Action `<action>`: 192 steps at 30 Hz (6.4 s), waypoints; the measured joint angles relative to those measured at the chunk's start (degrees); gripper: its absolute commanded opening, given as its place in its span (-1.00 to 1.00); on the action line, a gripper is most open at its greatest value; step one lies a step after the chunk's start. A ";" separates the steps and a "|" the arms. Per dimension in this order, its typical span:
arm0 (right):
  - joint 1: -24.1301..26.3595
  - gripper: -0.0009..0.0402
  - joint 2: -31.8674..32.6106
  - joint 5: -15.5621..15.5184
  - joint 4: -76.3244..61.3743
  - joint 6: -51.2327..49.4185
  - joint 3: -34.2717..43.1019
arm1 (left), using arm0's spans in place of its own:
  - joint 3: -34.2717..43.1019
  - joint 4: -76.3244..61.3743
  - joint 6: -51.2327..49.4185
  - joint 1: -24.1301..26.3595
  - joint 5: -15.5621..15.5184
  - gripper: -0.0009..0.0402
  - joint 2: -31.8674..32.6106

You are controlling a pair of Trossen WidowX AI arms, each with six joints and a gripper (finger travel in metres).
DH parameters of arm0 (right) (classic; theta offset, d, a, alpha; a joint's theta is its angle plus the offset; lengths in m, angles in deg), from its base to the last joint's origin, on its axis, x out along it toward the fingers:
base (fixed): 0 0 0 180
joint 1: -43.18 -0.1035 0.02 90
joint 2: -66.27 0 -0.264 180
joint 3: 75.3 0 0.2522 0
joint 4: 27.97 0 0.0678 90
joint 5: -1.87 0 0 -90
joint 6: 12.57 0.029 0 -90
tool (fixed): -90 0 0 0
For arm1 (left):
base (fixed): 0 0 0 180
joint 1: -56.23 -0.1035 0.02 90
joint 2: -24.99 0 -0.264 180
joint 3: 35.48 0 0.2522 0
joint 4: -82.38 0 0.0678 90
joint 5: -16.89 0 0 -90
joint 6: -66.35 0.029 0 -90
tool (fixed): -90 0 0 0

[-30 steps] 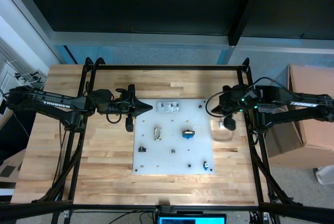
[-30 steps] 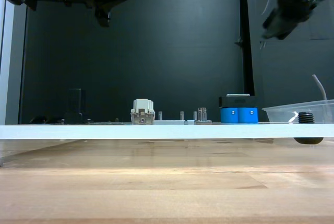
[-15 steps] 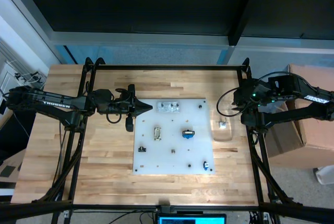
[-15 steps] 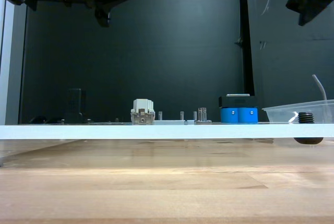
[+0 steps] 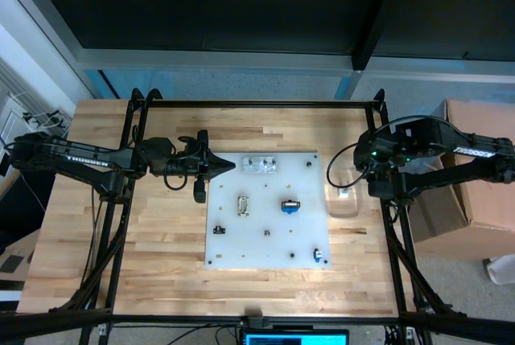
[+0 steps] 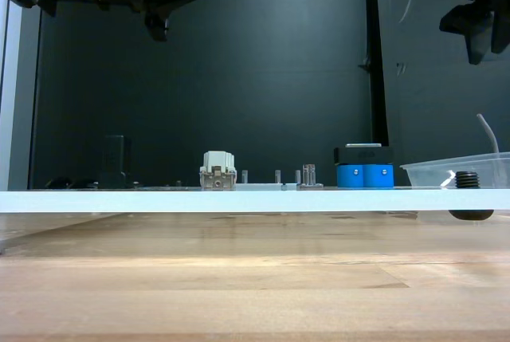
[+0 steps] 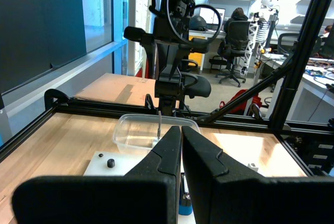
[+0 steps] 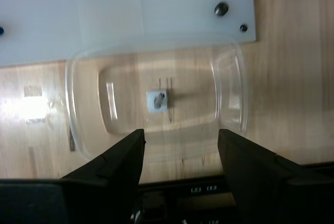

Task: Pick the RJ45 connector and install on the taskboard

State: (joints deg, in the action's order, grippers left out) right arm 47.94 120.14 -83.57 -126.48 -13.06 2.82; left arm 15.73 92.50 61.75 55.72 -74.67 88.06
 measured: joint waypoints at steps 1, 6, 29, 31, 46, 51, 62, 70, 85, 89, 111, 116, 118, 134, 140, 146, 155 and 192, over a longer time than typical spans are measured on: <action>-0.07 -0.13 0.15 -0.09 -0.11 0.09 -0.24 | 0.00 0.00 0.00 0.00 0.00 -0.95 0.00; -0.26 -0.22 0.31 -0.15 -0.07 0.11 -1.44 | 0.00 0.00 0.00 0.00 0.02 -0.95 0.02; -1.70 -0.24 1.40 -0.26 5.27 4.28 -12.37 | -0.02 0.00 0.02 0.00 0.02 -0.95 0.00; -2.05 -0.24 1.53 -0.26 6.38 4.55 -13.40 | 0.00 0.02 0.02 0.00 0.00 -0.95 0.02; -2.93 -0.25 4.94 -1.57 13.57 5.14 -18.58 | 0.00 0.00 0.02 0.00 0.00 -0.95 0.02; -2.99 -0.25 7.32 -1.57 16.20 5.07 -19.65 | 0.00 0.00 0.02 0.00 0.02 -0.95 0.00; -3.04 -0.25 10.14 -1.16 17.27 6.25 -20.63 | -0.02 0.02 0.00 0.00 0.00 -0.95 0.02; -3.02 -0.26 13.25 -1.16 19.69 9.25 -22.21 | -0.02 0.00 0.02 0.00 0.02 -0.95 0.00; -2.97 -0.53 17.94 -1.16 21.11 9.60 -22.91 | -0.02 0.00 0.02 0.00 0.02 -0.95 0.00; -2.86 -0.67 17.97 -1.18 21.22 9.62 -22.91 | 0.00 0.00 0.00 0.00 0.02 -0.95 0.00; -2.75 -0.96 16.55 -1.18 16.83 9.57 -20.24 | 0.00 0.00 0.02 0.00 0.02 -0.95 0.02; -2.75 -0.96 16.15 -1.18 14.12 9.20 -18.10 | -0.02 0.02 0.02 0.00 0.02 -0.95 0.00; -2.75 -0.96 15.91 -1.16 11.93 9.20 -16.68 | -0.02 0.00 0.02 0.00 0.02 -0.95 0.00; -2.82 -0.96 13.64 0.39 -5.22 9.20 5.29 | 0.00 0.02 0.00 0.00 0.02 -0.95 0.00; -2.86 -0.96 16.74 0.37 -5.25 9.11 10.69 | -0.02 0.02 0.00 0.00 0.00 -0.95 0.02; -2.86 -0.96 19.45 0.37 -5.25 8.15 11.96 | -0.02 0.00 0.02 0.00 0.02 -0.95 0.00; -2.86 -0.96 19.80 0.37 -5.25 7.67 11.96 | -0.02 0.00 0.02 0.00 0.02 -0.95 0.00; -1.99 -0.04 51.30 0.61 -5.09 1.57 11.91 | 0.00 0.00 0.02 0.00 0.02 -0.95 0.00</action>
State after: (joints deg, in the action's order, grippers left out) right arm 45.95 171.43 -82.96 -131.58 -11.49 14.73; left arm 15.73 92.50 61.78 55.72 -74.65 88.06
